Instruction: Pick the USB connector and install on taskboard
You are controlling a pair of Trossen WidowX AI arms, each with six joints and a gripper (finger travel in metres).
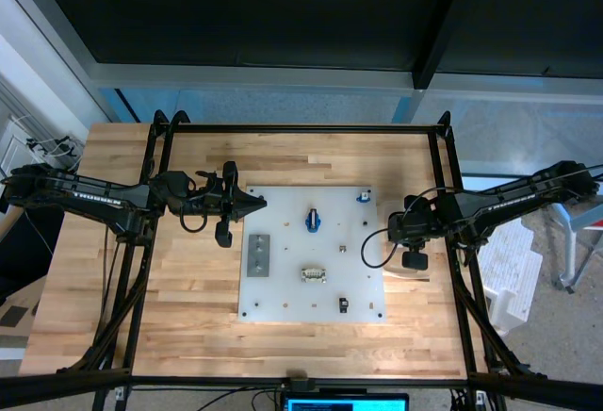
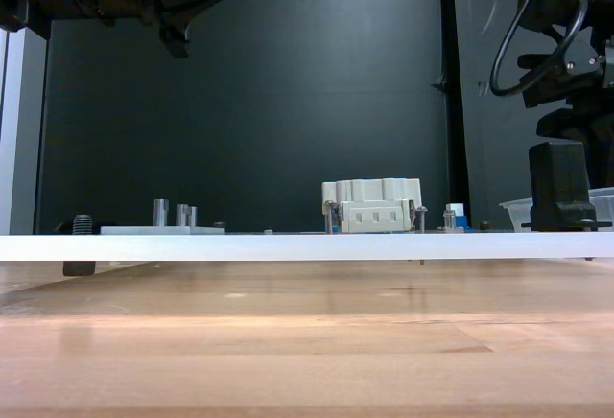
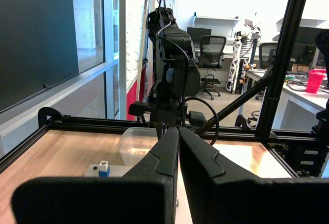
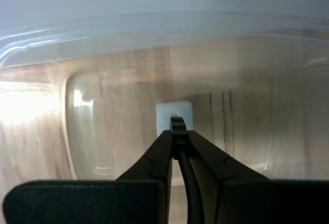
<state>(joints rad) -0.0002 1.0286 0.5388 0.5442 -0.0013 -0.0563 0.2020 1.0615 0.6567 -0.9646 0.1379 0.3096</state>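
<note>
Pinching USB connector [image 4: 175,114] between fingers [image 4: 154,157], right gripper [image 4: 177,134] over tray [image 4: 46,34]; left gripper [image 1: 258,204] closed above taskboard [image 1: 283,298]

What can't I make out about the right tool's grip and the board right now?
Right wrist view: the right tool, shut over the clear tray, covers most of the USB connector; whether the white piece belongs to it is unclear.
High view: that arm's wrist hides the grip.
Left wrist view: the shut left tool, raised at the left edge of the taskboard, blocks most of it.
</note>
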